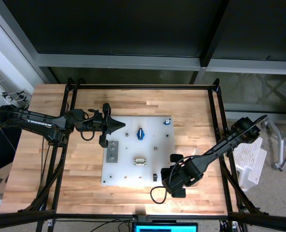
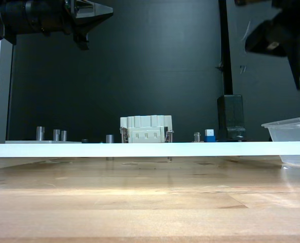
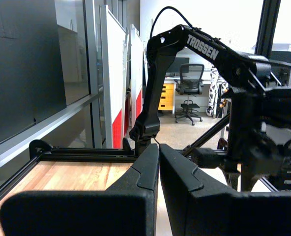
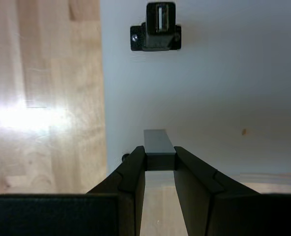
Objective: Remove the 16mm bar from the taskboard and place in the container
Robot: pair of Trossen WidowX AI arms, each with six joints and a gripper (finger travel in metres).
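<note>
The taskboard (image 1: 152,130) is a white plate in the middle of the wooden table. My right gripper (image 1: 160,182) hangs over its near right corner. In the right wrist view this gripper (image 4: 159,160) is shut on a small dull grey piece, the 16mm bar (image 4: 156,142), held above the white taskboard (image 4: 224,88). The clear container (image 1: 185,151) lies on the wood just right of the board, behind the right arm, and shows in the low view as the container (image 2: 287,130). My left gripper (image 1: 119,126) hovers high over the board's far left corner, shut and holding nothing.
On the board are a grey block (image 1: 113,152), a blue knob (image 1: 140,134), a metal connector (image 1: 140,161) and a dark socket fitting (image 4: 155,27) just ahead of the right gripper. Small metal pegs (image 2: 40,133) stand at the board's left. A black frame rims the table.
</note>
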